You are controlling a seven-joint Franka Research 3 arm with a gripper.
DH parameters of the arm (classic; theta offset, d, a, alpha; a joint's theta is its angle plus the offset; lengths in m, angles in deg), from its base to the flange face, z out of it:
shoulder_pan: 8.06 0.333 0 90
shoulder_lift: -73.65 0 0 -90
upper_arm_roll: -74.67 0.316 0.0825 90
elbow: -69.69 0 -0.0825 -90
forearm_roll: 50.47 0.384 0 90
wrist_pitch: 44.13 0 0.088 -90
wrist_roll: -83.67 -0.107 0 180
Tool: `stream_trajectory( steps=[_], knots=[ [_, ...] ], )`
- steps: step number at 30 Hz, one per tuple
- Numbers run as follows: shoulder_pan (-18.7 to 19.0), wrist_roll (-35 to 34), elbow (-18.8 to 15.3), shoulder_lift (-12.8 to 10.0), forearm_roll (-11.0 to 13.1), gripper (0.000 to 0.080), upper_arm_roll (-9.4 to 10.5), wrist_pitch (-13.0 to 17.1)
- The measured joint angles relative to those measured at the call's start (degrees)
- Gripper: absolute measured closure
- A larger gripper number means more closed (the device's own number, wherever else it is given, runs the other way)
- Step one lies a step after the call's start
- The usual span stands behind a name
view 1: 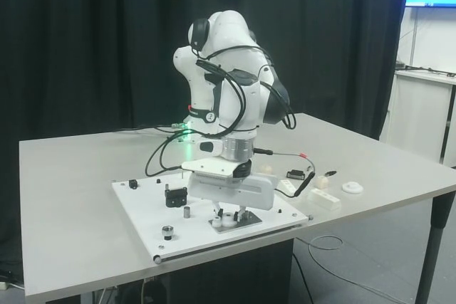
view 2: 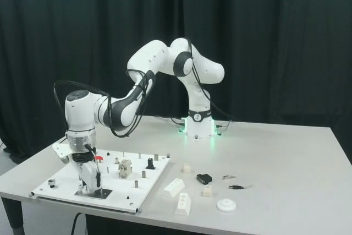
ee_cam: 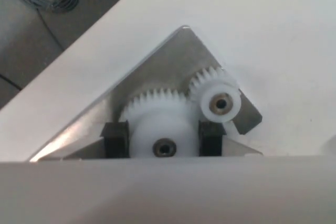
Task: Remove medium gear.
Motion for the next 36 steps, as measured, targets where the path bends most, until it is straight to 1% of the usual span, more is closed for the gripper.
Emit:
stream_trajectory(
  steps=[14,19,36],
  knots=[
    [0.0,4.0,0.0,0.1,0.8,0.0521,-0.2,-0.4],
    [-0.1,5.2,0.0,0.1,1.4,0.0521,-0.33,-0.5],
    [-0.1,7.0,-0.1,0.1,2.7,0.0525,-0.72,-0.7]
  ],
)
